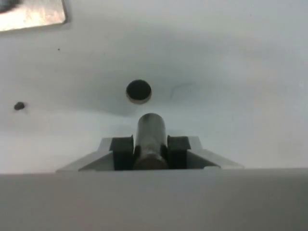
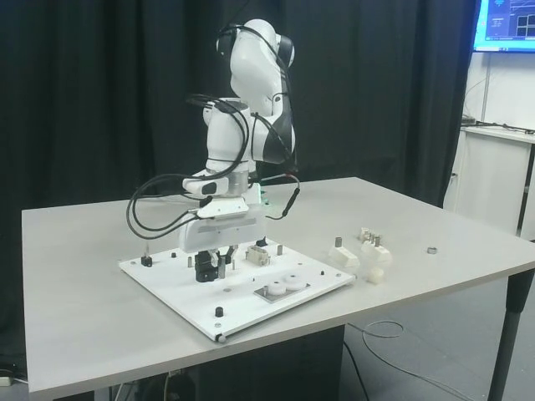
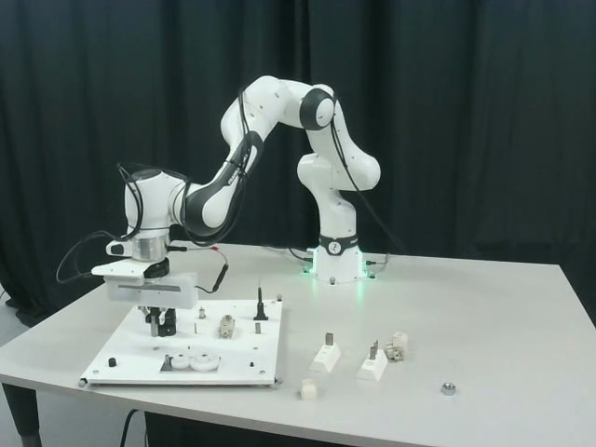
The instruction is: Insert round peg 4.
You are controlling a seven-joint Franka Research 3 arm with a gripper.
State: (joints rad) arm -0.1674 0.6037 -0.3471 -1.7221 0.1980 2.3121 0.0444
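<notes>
**Claw pinching the peg above the white board**

Claw (image 1: 150, 153), black fingers pressed against the round peg (image 1: 151, 137) from both sides; peg upright between them, lower end free, not touching the white board (image 1: 231, 72). Round hole (image 1: 138, 91) in the board just beyond the peg tip, apart from it. Small black dot (image 1: 19, 106) on the board well off to one side of the hole. Metal plate (image 1: 31, 13) at the board's far corner. From the room, claw (image 2: 207, 266) hangs low over the board (image 2: 192, 305); white blocks (image 2: 364, 255) on the grey table (image 2: 75, 251) beside the board.
</notes>
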